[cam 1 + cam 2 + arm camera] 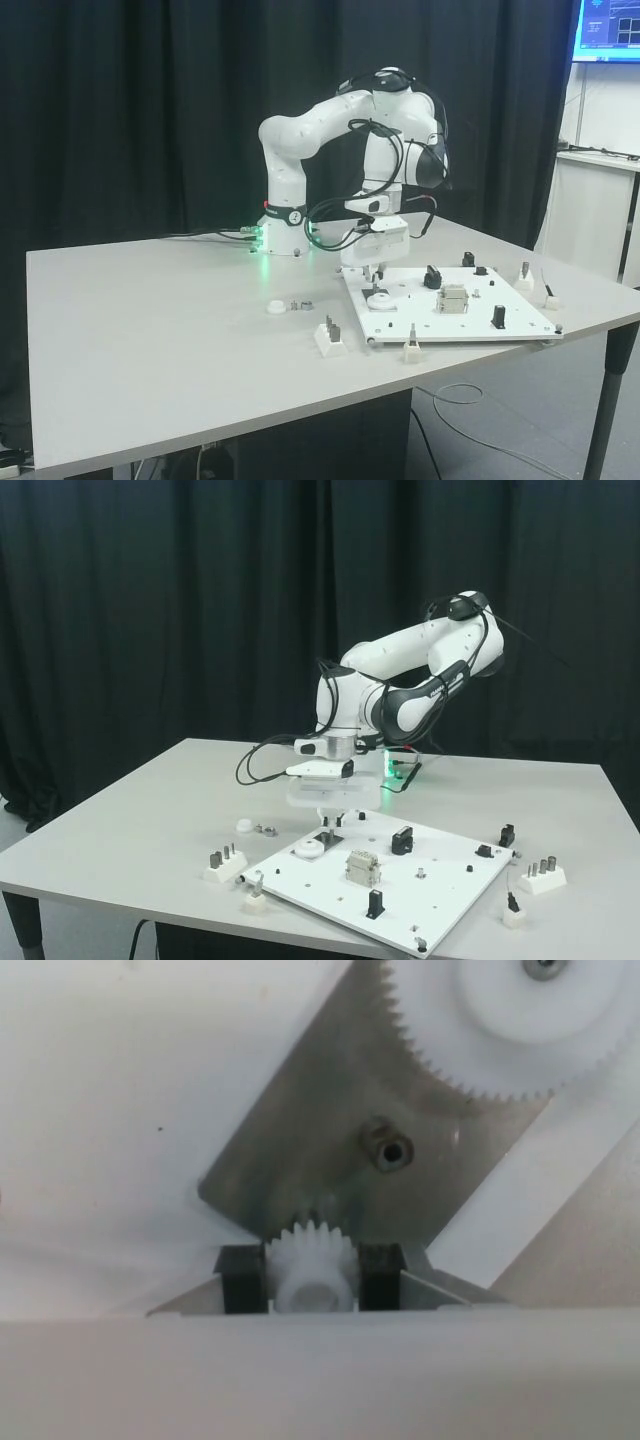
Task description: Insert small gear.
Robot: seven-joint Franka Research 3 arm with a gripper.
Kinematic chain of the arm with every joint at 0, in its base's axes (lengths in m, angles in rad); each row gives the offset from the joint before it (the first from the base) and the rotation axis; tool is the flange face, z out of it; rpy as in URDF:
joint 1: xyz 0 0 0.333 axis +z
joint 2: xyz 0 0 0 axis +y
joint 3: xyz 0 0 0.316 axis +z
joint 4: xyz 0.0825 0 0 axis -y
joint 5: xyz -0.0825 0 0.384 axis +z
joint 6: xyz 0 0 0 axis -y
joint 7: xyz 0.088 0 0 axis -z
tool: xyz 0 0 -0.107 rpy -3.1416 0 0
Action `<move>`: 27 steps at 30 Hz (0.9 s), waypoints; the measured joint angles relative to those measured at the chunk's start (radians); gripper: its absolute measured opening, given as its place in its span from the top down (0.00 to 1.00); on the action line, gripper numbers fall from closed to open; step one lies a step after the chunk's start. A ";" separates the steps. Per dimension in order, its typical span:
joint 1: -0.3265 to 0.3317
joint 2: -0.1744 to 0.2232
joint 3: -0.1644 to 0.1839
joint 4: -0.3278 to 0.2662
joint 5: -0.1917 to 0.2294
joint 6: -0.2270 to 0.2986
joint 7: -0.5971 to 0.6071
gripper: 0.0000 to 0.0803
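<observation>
In the wrist view a small white gear (312,1268) sits clamped between my two black fingertips, so my gripper (312,1280) is shut on it. It hangs just over the edge of a grey metal plate (300,1130). A short metal peg (387,1147) stands on that plate, apart from the small gear. A large white gear (510,1020) is mounted beyond the peg. In the room views my gripper (374,270) (326,820) hovers low over the near corner of the white board (450,310) (400,890), above the large gear (378,301) (309,849).
On the board stand black fixtures (403,838), a grey connector block (362,868) and small pegs. Off the board lie a white round part (243,826), a small metal part (266,830), and white holders with pins (223,866) (541,874). A white cabinet (590,210) stands at the right.
</observation>
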 joint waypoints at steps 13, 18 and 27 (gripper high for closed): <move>0.000 0.000 0.008 0.001 0.009 0.014 -0.001 0.76; 0.000 0.000 0.008 0.001 0.009 0.014 -0.002 0.76; 0.000 0.000 0.009 0.000 0.010 0.011 -0.002 0.76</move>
